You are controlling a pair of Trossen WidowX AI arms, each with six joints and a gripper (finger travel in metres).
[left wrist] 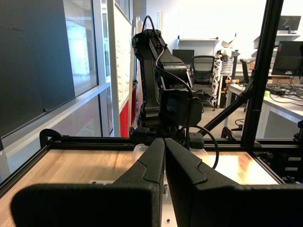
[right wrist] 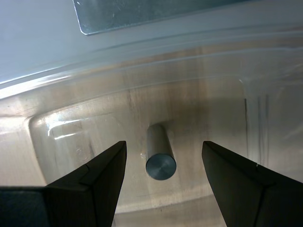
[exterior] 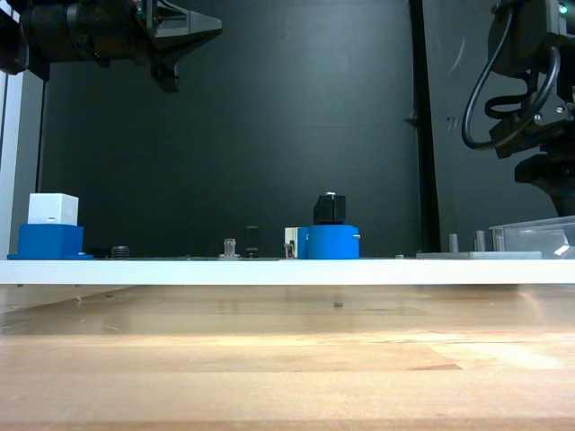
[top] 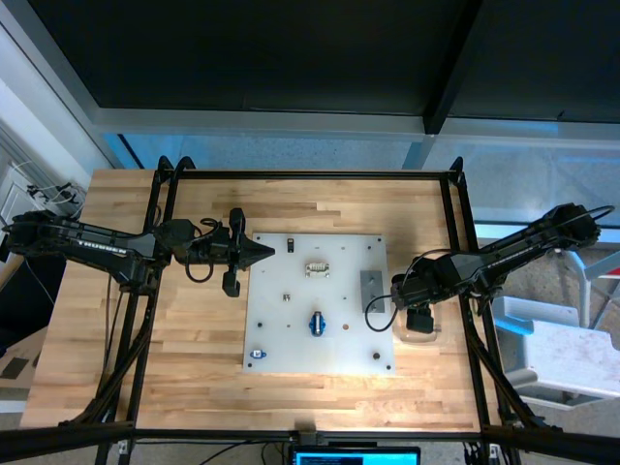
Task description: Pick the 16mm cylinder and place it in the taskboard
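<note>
currently the right claw [right wrist: 163,146] hangs over the clear tray [right wrist: 71,127], which sits on the table [top: 194,368] just beside the right edge of the taskboard [top: 291,329]. its fingers are spread wide. the 16mm cylinder [right wrist: 158,156] lies on its side on the tray floor between the two fingertips, touched by neither, with one round end face turned toward the wrist camera. on the white board the grey block [top: 372,288] sits near the right edge and the blue fitting [top: 317,324] near the middle. the left claw [top: 262,250] hovers high above the board's left edge, pointing inward, its fingers [left wrist: 151,161] pressed together with nothing between them.
</note>
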